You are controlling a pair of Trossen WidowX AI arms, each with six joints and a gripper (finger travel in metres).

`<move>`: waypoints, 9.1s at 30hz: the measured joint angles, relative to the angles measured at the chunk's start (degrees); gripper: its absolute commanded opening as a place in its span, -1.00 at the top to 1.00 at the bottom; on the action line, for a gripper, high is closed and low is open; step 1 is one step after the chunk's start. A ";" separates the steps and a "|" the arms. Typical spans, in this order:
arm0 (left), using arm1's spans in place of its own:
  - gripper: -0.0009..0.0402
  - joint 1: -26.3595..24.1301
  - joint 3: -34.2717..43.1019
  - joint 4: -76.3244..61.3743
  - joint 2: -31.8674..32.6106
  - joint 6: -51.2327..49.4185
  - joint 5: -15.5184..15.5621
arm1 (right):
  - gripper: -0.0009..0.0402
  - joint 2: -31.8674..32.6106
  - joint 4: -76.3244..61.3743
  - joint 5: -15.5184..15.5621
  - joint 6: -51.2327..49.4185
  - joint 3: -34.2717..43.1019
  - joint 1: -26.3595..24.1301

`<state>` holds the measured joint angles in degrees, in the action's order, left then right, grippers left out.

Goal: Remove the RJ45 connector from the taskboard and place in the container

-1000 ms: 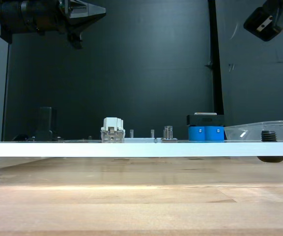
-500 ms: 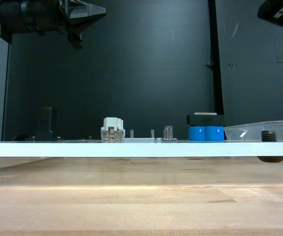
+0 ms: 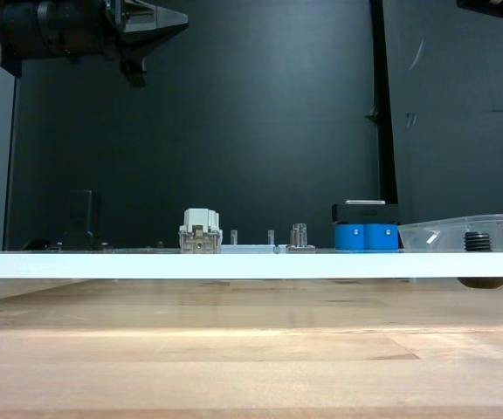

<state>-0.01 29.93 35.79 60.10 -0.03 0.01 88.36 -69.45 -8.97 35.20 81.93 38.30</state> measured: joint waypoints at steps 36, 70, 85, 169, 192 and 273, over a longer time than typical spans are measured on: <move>0.96 0.00 0.02 0.02 0.02 0.00 0.00 | -0.15 8.94 9.51 -0.13 4.76 -4.74 0.85; 0.96 0.00 0.02 0.02 0.00 0.02 -0.02 | 0.16 8.94 19.74 0.02 1.55 -12.59 1.07; 0.96 0.00 0.00 0.02 0.00 0.00 0.00 | 0.51 8.94 20.57 0.00 1.27 -12.68 1.07; 0.96 0.00 0.00 0.02 0.00 0.02 -0.02 | 0.96 -5.20 5.95 -0.46 -1.05 -8.87 -2.64; 0.96 0.00 0.00 -0.02 0.00 0.02 0.00 | 0.78 -22.25 5.97 1.68 8.37 -31.67 6.97; 0.96 0.00 0.02 0.02 0.00 0.02 0.00 | 0.10 -9.77 29.70 1.53 31.47 -46.49 3.41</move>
<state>-0.01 29.95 35.81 60.10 -0.01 0.01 78.59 -39.75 -7.44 66.67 35.44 41.71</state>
